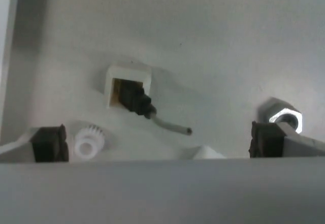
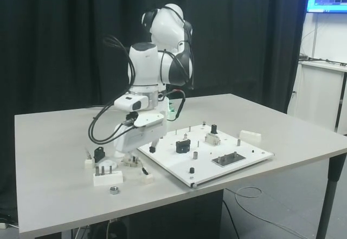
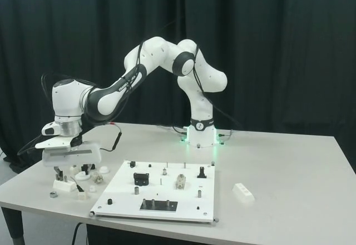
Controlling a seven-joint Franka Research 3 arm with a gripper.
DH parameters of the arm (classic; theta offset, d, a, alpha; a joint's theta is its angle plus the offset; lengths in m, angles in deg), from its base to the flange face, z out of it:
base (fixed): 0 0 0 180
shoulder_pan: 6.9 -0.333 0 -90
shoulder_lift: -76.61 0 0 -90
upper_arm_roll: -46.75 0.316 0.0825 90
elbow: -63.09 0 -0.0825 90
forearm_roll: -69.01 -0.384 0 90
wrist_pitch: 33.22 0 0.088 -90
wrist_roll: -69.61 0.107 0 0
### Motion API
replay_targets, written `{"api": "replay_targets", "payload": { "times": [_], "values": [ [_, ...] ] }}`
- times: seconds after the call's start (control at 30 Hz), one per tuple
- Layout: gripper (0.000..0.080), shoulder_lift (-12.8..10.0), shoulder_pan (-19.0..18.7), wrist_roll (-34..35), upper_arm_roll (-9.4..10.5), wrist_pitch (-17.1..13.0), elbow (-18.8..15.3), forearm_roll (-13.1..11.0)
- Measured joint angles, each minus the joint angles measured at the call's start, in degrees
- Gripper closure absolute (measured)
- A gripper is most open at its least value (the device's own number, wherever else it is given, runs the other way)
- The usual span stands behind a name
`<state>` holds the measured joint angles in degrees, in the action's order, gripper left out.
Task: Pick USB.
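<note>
The USB plug (image 1: 133,98) is black with a short grey cable stub (image 1: 171,127). It sits in a small white holder (image 1: 128,84) on the grey table. In the wrist view my gripper (image 1: 157,141) hangs above it, open, with the black fingertips (image 1: 51,142) wide apart and nothing between them. The plug lies ahead of the line between the tips. In the first room view the gripper (image 2: 140,153) hovers just above the USB holder (image 2: 145,173), left of the white board. The second room view shows the gripper (image 3: 70,171) over the USB holder (image 3: 81,192).
A white gear (image 1: 90,142) lies near one fingertip and a metal nut (image 1: 285,118) near the other. A white peg block (image 2: 105,176) and a nut (image 2: 114,190) lie close by. The white assembly board (image 2: 238,166) carries several parts. A white block (image 3: 243,191) rests at the right.
</note>
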<state>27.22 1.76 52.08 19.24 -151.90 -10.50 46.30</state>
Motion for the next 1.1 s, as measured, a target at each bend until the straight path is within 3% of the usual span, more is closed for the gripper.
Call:
{"api": "replay_targets", "payload": {
  "times": [0.5,1.1],
  "values": [
    [0.0003,-3.8,0.8,-0.1,0.07,0.1,3.5,-1.3],
    [0.0003,-5.3,1.4,-0.5,0.08,1.2,5.0,-1.5]
  ]
}}
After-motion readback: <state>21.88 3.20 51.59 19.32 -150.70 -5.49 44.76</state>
